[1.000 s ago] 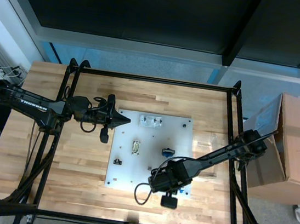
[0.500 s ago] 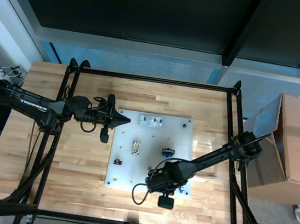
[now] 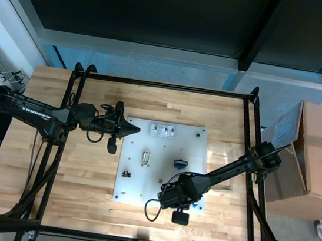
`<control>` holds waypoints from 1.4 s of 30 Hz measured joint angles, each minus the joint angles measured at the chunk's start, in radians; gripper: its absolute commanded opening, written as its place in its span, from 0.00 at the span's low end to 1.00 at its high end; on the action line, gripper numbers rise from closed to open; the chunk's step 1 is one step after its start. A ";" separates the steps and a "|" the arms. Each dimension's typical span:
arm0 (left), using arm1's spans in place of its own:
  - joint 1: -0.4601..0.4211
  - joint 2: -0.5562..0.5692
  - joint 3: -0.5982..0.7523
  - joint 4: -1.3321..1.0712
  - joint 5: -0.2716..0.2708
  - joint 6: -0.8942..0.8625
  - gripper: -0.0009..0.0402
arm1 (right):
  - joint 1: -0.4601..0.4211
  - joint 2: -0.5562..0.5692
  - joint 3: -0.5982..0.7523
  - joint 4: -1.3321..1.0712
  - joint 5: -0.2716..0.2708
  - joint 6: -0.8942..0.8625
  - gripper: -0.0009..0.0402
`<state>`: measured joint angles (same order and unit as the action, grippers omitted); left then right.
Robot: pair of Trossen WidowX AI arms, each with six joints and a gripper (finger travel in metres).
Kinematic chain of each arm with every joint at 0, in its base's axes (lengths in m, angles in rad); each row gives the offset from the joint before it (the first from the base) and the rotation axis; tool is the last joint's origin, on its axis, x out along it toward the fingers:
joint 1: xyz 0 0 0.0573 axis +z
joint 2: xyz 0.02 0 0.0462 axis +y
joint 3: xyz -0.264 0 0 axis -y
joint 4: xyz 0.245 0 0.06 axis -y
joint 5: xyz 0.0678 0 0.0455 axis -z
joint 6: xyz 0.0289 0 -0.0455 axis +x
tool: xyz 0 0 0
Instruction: Unfasten the M12 nut and place it in the container
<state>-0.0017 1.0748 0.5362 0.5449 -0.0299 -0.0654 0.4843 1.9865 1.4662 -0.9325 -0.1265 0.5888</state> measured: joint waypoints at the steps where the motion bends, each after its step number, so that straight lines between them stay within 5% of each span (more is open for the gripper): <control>1: 0.000 0.000 0.000 0.000 0.000 0.000 0.02 | 0.000 0.000 0.000 0.000 0.000 0.000 0.02; 4: 0.000 0.000 0.000 0.000 0.000 0.000 0.02 | -0.001 -0.002 0.000 -0.009 0.024 -0.013 0.02; 8: 0.000 0.000 0.000 0.000 0.000 0.000 0.02 | 0.000 -0.021 0.007 -0.101 0.310 0.055 0.02; 10: 0.000 0.000 0.000 0.000 0.000 0.000 0.02 | -0.005 -0.037 0.010 -0.128 0.350 0.064 0.02; 14: 0.000 0.000 0.000 0.000 0.000 0.000 0.02 | 0.000 -0.048 0.011 -0.137 0.297 0.061 0.02; 24: 0.000 0.000 0.000 0.001 0.000 0.000 0.02 | 0.000 -0.063 0.011 -0.051 -0.080 0.023 0.02; 42: 0.000 0.000 0.000 0.002 0.000 0.000 0.02 | 0.002 -0.016 -0.015 0.034 -0.032 -0.022 0.02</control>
<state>-0.0017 1.0748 0.5362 0.5468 -0.0296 -0.0654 0.4866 1.9701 1.4509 -0.8989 -0.1589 0.5671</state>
